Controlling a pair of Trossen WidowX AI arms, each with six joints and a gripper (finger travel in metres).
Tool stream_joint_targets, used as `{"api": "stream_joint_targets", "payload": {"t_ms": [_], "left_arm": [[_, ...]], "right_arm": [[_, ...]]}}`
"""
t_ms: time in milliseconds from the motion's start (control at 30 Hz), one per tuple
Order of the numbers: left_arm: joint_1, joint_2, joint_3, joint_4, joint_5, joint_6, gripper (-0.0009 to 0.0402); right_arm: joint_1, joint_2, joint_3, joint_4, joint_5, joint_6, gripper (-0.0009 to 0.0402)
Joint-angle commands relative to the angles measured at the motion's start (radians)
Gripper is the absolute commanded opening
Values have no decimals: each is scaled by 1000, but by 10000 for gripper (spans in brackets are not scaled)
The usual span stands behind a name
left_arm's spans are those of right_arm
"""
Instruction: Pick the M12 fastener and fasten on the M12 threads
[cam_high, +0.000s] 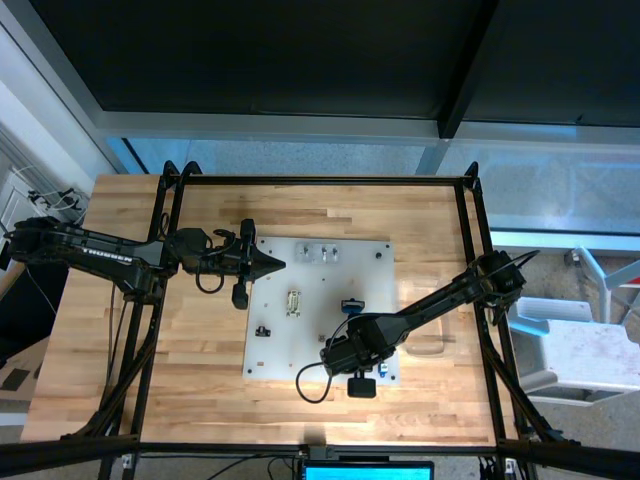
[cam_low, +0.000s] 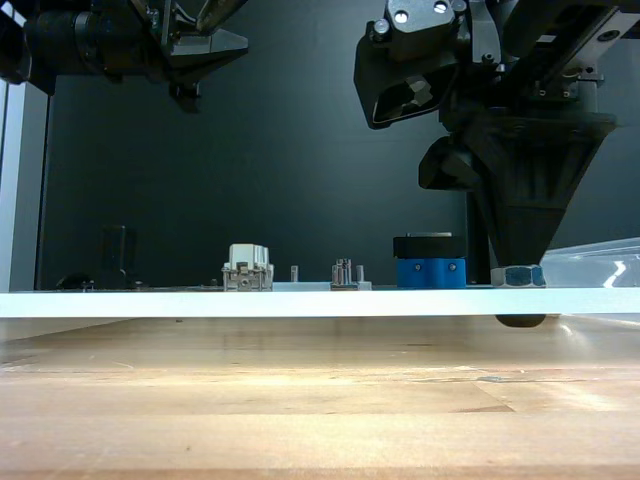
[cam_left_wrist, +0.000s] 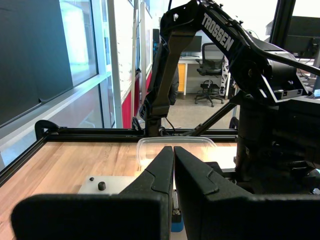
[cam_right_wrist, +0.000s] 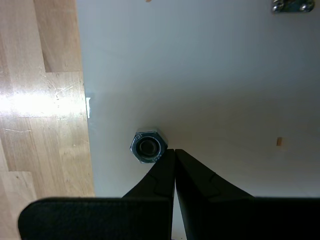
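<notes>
Left gripper (cam_left_wrist: 173, 148): matte black wedge fingers pressed together, empty, raised over the far left edge of the smooth white board (cam_high: 282, 345). Right arm (cam_left_wrist: 220, 35) lettered TROSSEN. Hexagonal silver nut (cam_right_wrist: 147, 146) lies flat near the board's near right edge; cannot tell if it is on its stud. Right gripper (cam_right_wrist: 174, 151): fingers closed on nothing, tips just beside the nut.

Low view is dim; glare whitens the table (cam_right_wrist: 45, 102) in the right wrist view.

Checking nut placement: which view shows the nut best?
Right wrist view: nut seen from above, beside the shut right gripper. Low view shows it side-on; high view hides it. Left gripper, shut, raised far left; its view lacks it.
</notes>
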Motion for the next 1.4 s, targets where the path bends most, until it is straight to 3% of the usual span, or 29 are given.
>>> {"api": "stream_joint_targets", "payload": {"t_ms": [33,133,333,567,700,967,1400], "left_arm": [[0,0,0,0,0,0,0],[0,0,0,0,0,0,0],[0,0,0,0,0,0,0],[0,0,0,1,0,0,0],[0,0,0,0,0,0,0],[0,0,0,0,0,0,0],[0,0,0,0,0,0,0]], "right_arm": [[0,1,0,0,-66,-8,0],[0,-1,0,-3,-131,-29,0],[0,-7,0,-16,-135,-31,0],[0,-14,0,-20,-131,-29,0],[1,-34,0,-32,-84,-21,0],[2,-117,0,-35,-54,-20,0],[1,-170,0,-35,-53,-30,0]]}}
